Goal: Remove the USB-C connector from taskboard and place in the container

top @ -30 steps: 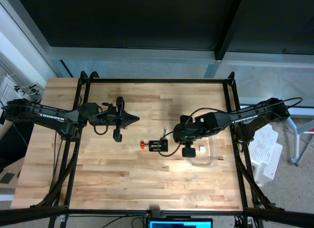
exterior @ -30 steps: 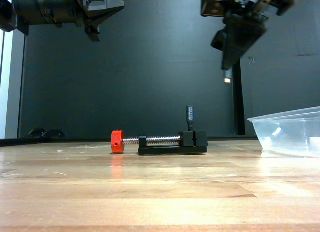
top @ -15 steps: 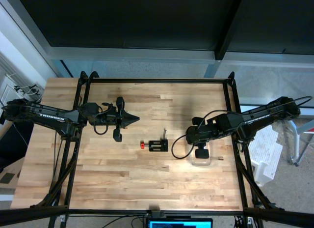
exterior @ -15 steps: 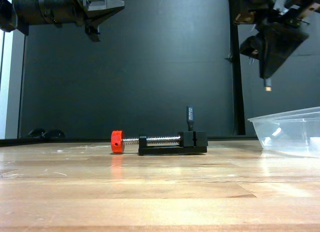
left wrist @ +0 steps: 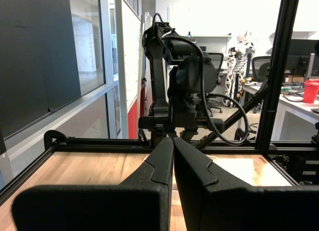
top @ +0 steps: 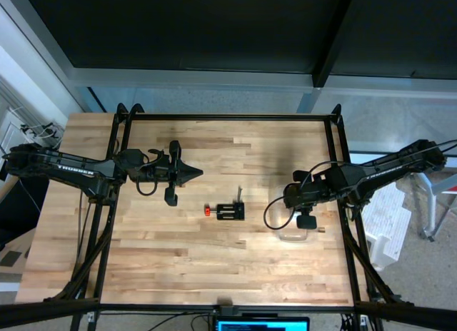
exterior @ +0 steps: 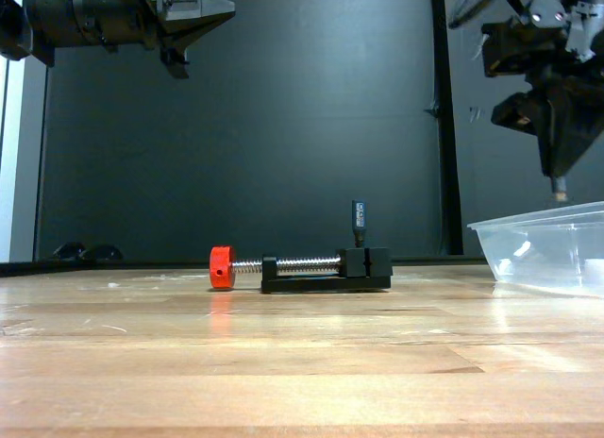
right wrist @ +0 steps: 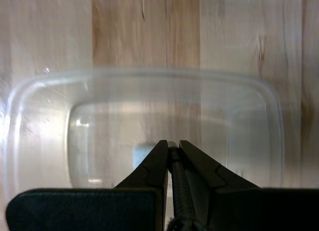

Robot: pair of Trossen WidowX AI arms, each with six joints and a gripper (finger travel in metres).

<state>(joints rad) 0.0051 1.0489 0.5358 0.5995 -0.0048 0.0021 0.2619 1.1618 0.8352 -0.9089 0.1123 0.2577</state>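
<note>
high view: left gripper (top: 194,172) high over tabletop (top: 178,252), left of taskboard (top: 230,211). right gripper (top: 305,221) above container (top: 289,237), well apart from taskboard.

low view: taskboard flat on tabletop, red knob (exterior: 221,267) at its left end. right gripper points down, tip just above container rim.

left wrist view: left fingers (left wrist: 159,161) closed, tips touching, nothing between.

right wrist view: right fingers (right wrist: 154,161) clamped on usb-c connector (right wrist: 175,178), over container interior. small pale cube (right wrist: 143,154) inside container.

Below your right gripper (exterior: 559,174), clamping the USB-C connector (right wrist: 174,166), lies only the open container (exterior: 533,244); the taskboard (exterior: 326,268) sits well apart; the left gripper (exterior: 222,8) hangs high, far aside, closed.
</note>
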